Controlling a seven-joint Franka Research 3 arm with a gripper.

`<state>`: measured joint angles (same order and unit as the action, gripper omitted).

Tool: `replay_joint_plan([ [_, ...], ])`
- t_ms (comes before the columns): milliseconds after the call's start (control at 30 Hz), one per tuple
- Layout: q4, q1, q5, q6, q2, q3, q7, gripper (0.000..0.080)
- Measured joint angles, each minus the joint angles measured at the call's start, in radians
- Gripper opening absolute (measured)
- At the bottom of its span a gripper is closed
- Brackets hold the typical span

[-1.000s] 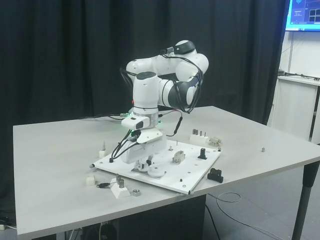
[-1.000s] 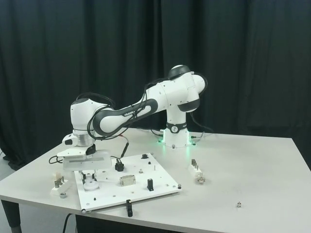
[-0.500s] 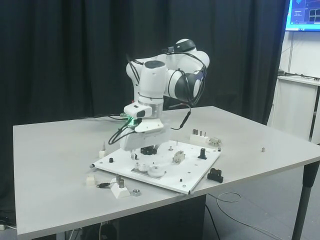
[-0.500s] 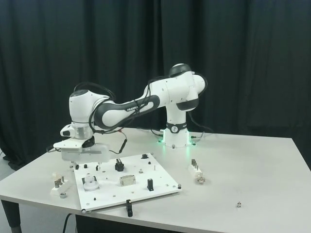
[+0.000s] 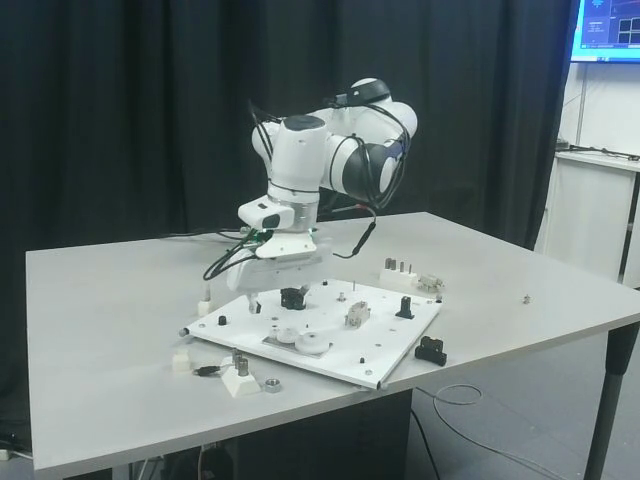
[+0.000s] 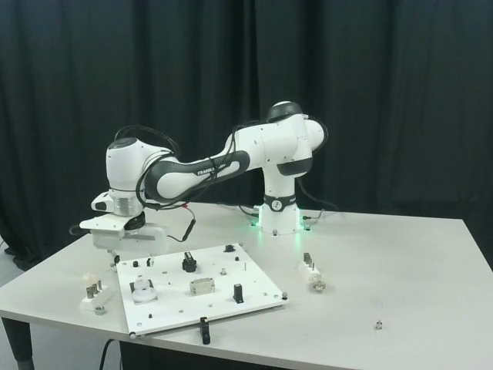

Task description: Insert medium gear.

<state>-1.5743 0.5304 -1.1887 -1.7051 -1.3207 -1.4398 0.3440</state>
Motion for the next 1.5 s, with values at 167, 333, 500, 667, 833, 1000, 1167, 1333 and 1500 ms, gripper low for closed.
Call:
replay_joint_plan([
  [167,-0.003,-0.013,-0.001,-0.012,0.0,0.019,-0.011,0.08],
  [333,-0.005,-0.021,-0.006,-0.029,0.0,0.034,-0.03,0.08],
  [500,-0.007,-0.026,-0.019,-0.046,0.0,0.044,-0.059,0.08],
  [667,-0.01,-0.028,-0.024,-0.064,0.0,0.05,-0.073,0.08],
  [833,-0.014,-0.03,-0.026,-0.08,0.0,0.058,-0.088,0.08],
  [1000,-0.018,-0.033,-0.032,-0.092,0.0,0.066,-0.094,0.08],
  [1167,-0.022,-0.035,-0.038,-0.106,0.0,0.073,-0.096,0.08],
  [1333,-0.022,-0.038,-0.039,-0.116,0.0,0.078,-0.102,0.08],
  [1500,-0.022,-0.041,-0.04,-0.122,0.0,0.081,-0.109,0.08],
])
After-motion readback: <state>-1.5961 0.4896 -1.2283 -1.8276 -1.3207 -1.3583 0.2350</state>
